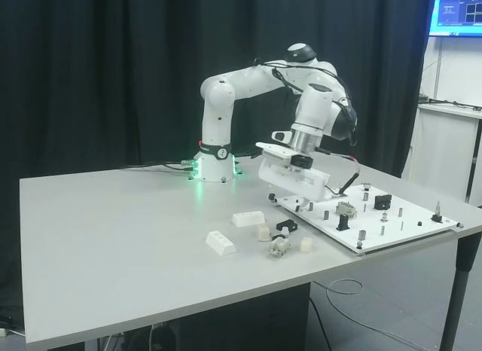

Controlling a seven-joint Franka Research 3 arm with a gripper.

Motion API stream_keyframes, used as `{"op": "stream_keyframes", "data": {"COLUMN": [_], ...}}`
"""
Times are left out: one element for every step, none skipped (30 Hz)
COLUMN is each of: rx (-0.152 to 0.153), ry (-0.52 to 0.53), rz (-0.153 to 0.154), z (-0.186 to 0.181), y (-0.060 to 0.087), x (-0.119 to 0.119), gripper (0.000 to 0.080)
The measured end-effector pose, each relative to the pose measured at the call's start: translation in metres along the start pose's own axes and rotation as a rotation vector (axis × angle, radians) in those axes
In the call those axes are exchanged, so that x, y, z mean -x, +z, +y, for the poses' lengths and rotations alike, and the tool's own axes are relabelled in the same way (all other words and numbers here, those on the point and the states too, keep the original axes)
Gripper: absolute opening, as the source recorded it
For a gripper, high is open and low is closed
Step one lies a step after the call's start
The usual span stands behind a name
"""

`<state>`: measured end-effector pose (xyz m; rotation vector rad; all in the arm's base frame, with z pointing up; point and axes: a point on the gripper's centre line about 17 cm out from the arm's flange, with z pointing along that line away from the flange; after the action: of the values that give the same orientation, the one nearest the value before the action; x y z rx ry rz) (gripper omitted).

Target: Remove Ethernet.

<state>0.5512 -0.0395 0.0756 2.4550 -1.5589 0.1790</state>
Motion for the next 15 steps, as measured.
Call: {"op": "stream_keyframes", "data": {"rx": [-0.004,-0.008,-0.012,-0.016,-0.021,-0.025,-0.029,-0.034,-0.038,-0.043,-0.046,-0.050,-0.054,-0.059,-0.063], "ry": [-0.006,-0.013,-0.020,-0.027,-0.034,-0.041,-0.048,-0.056,-0.063,-0.071,-0.079,-0.087,-0.096,-0.105,-0.114], "rz": [0.000,0.001,0.001,0.001,0.000,0.000,-0.001,-0.003,-0.005,-0.007,-0.010,-0.014,-0.017,-0.019,-0.022], "z": [-0.003,-0.007,-0.010,-0.014,-0.018,-0.021,-0.025,-0.029,-0.033,-0.037,-0.040,-0.044,-0.048,-0.053,-0.057], "y": [-0.002,-0.003,-0.005,-0.007,-0.008,-0.010,-0.012,-0.015,-0.017,-0.019,-0.021,-0.023,-0.026,-0.028,-0.030], "x": [0.001,0.003,0.005,0.007,0.009,0.012,0.014,0.017,0.021,0.024,0.028,0.032,0.036,0.040,0.044], "gripper": [0.0800,0.0800,0.0800,0.0800,0.0800,0.0800,0.0800,0.0800,0.0800,0.0800,0.0800,0.0800,0.0800,0.0800,0.0800]}}
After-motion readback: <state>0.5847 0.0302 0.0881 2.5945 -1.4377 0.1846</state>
